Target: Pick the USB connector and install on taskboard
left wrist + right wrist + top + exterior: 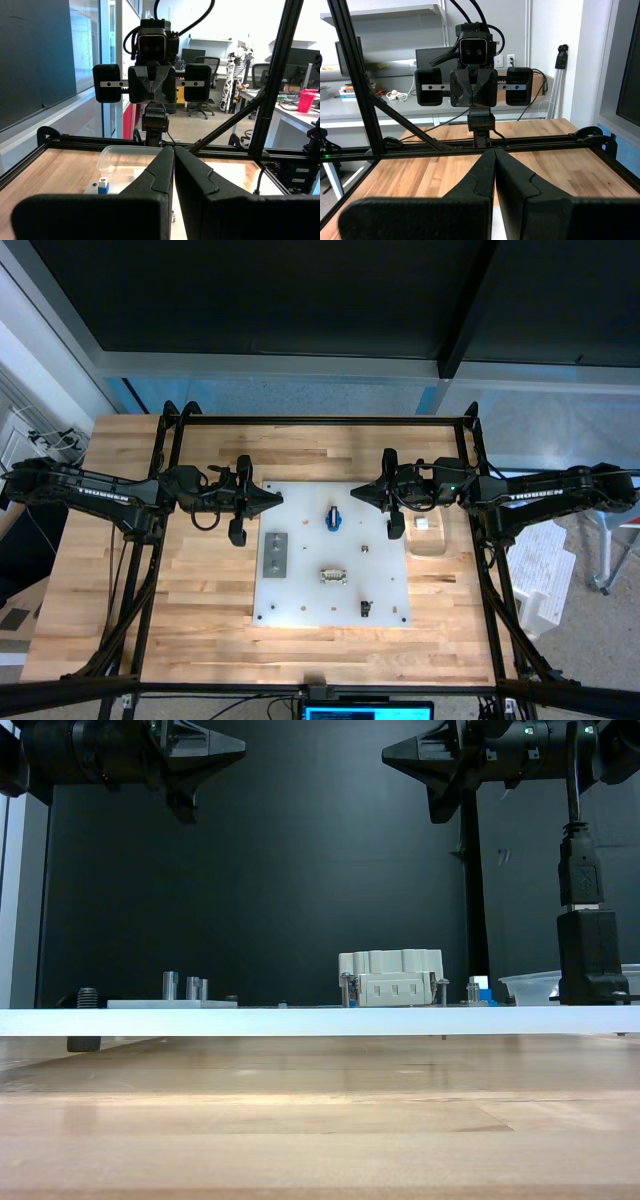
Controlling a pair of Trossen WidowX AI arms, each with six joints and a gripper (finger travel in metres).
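While the taskboard (300, 605) lies flat, the left gripper (272, 499) at its left edge and the right gripper (360, 492) over its far part hang high, fingers together, empty. The USB connector (580, 880) stands upright in the black socket (592, 960) near the board's near edge. If it is only part-seated, pull from its cable (572, 780) could tilt it out.

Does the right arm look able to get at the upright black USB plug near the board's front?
Probably yes: the right gripper, shut, hangs above the far side of the taskboard, the USB plug stands exposed, the silver connector apart from it. The left gripper, shut, hangs opposite.
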